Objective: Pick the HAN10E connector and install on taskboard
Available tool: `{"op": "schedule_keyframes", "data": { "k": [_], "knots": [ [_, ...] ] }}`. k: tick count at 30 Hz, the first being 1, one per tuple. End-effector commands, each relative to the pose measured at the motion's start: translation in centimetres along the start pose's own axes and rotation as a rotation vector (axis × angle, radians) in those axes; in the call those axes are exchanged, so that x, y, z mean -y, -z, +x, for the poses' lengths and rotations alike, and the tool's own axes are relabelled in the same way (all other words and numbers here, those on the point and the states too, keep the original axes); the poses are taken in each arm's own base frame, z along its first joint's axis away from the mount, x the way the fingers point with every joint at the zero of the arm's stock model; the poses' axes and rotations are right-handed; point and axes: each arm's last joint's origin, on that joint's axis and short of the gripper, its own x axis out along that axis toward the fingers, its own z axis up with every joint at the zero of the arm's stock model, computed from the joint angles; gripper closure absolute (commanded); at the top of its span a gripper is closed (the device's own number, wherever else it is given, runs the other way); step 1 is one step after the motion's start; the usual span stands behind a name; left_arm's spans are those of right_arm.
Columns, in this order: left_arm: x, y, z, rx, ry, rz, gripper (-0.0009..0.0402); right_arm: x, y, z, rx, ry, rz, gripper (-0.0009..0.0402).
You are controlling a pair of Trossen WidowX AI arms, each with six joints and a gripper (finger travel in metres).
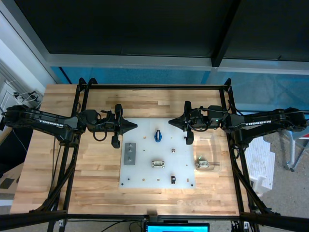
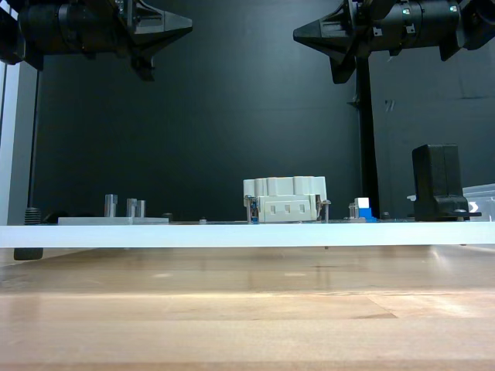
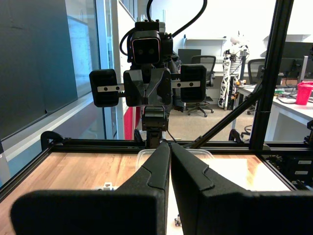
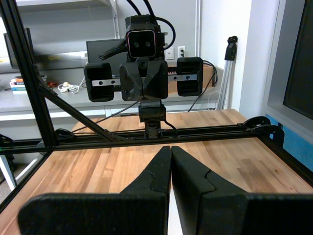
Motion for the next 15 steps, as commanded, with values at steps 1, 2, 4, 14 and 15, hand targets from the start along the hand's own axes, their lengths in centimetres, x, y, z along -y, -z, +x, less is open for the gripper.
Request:
{"op": "schedule_keyframes", "data": {
  "k": [1, 2, 4, 14, 15],
  "knots": [
    [0.0, 0.0, 0.0, 0.0, 0.0, 0.0, 0.0392, -0.02, -0.32, 0.0, 0.033, -0.002, 0.0, 0.0393],
    [0.0, 0.0, 0.0, 0.0, 0.0, 0.0, 0.0392, -0.02, -0.32, 0.0, 0.033, -0.002, 0.0, 0.0393],
    [0.0, 0.0, 0.0, 0.0, 0.0, 0.0, 0.0392, -0.02, -0.32, 0.0, 0.033, -0.002, 0.0, 0.0393],
    [0.0, 0.0, 0.0, 0.0, 0.0, 0.0, 0.0392, -0.03, -0.29, 0.01, 0.027, -0.003, 0.041, 0.0393],
    [0.0, 0.0, 0.0, 0.0, 0.0, 0.0, 0.0392, -0.02, -0.32, 0.03, 0.019, -0.002, 0.052, 0.0393]
  ]
}}
